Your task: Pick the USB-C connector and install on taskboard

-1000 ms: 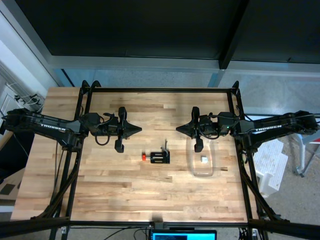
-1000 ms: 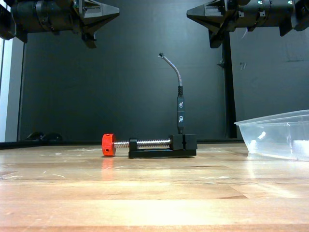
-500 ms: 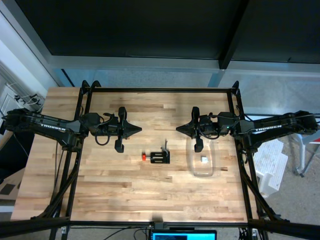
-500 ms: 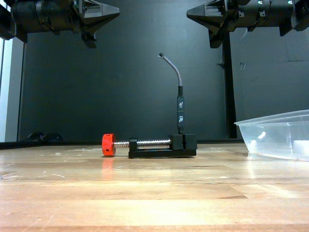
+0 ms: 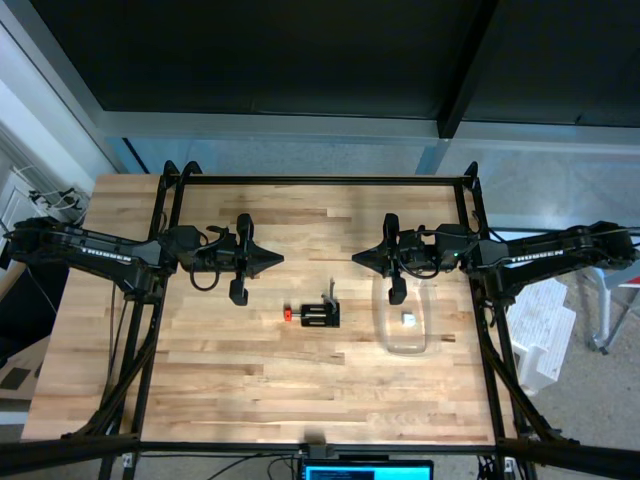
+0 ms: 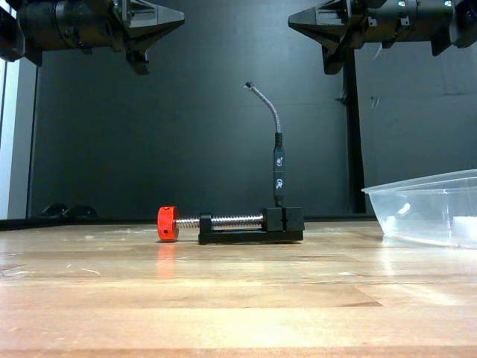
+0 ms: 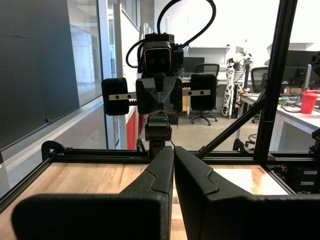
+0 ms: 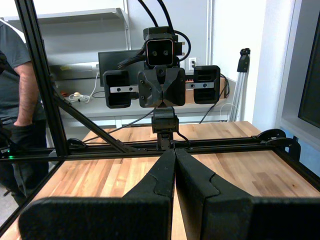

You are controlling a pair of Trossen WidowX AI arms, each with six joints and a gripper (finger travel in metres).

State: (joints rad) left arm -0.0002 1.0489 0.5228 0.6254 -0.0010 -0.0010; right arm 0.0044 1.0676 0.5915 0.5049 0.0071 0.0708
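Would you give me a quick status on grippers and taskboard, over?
Left gripper, right gripper: both shut, empty, high either side of taskboard. USB-C connector not spotted. Upright cable stands in taskboard; tray to its right.

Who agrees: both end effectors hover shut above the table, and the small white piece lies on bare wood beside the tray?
Not quite. The high view shows the small white piece inside the clear tray, not beside it. The left end effector and right end effector do hover shut, left and right of the taskboard.

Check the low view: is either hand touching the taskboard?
No: the left hand and the right hand both hang high over the table, far above the taskboard.
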